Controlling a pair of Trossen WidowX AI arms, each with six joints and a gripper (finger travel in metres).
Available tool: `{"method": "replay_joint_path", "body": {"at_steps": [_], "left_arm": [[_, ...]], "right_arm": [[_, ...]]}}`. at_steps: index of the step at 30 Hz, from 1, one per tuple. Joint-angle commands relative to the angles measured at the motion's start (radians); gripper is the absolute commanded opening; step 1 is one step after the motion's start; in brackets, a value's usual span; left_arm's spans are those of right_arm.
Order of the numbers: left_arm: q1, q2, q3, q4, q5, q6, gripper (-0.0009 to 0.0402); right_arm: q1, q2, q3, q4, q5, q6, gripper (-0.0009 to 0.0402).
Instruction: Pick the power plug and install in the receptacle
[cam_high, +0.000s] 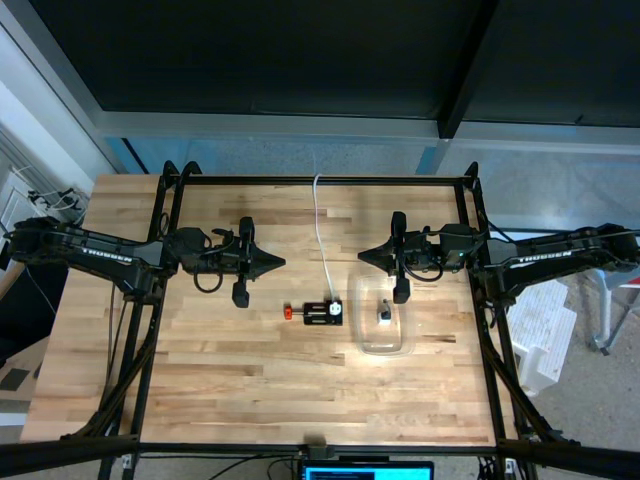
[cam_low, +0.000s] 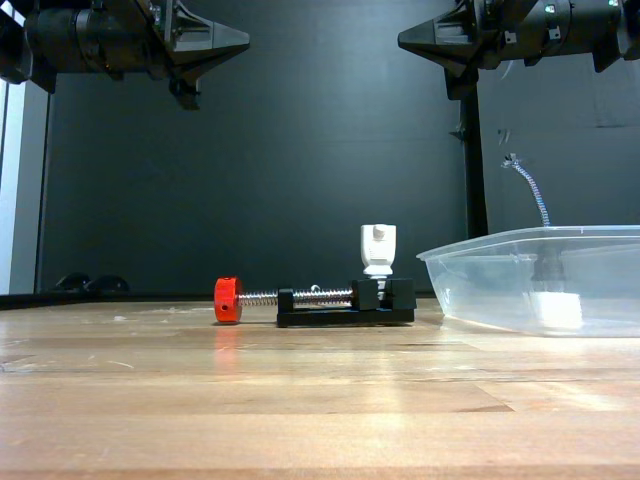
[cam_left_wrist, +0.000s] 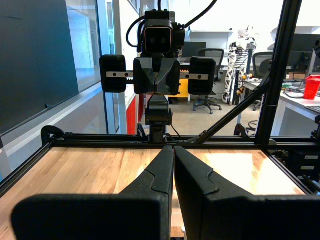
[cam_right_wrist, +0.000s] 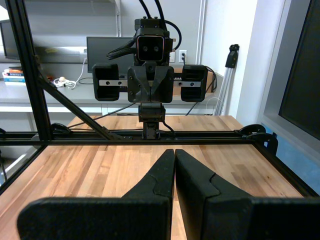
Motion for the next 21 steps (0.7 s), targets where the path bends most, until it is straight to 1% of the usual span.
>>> {"method": "replay_joint_path", "body": {"at_steps": [1, 16, 17, 19, 21], "left_arm": [[0.001, 0.0, 0.0, 0.0, 0.0, 0.0, 0.0], [0.0, 0.0, 0.0, 0.0, 0.0, 0.0, 0.0], [0.0, 0.0, 0.0, 0.001, 0.0, 0.0, 0.0], [0.001, 0.0, 0.0, 0.0, 0.0, 0.0, 0.0], [0.0, 0.0, 0.0, 0.0, 0.0, 0.0, 0.0]], "right_arm": [[0.0, 0.001, 0.0, 0.002, 0.0, 0.0, 0.0], [0.0, 0.0, 0.0, 0.0, 0.0, 0.002, 0.0], [0.0, 0.001, 0.0, 0.0, 0.001, 0.005, 0.0], [0.0, 0.0, 0.002, -0.001, 0.005, 0.041, 0.0], [0.0, 0.0, 0.013, -0.035, 0.006, 0.047, 0.0]]}}
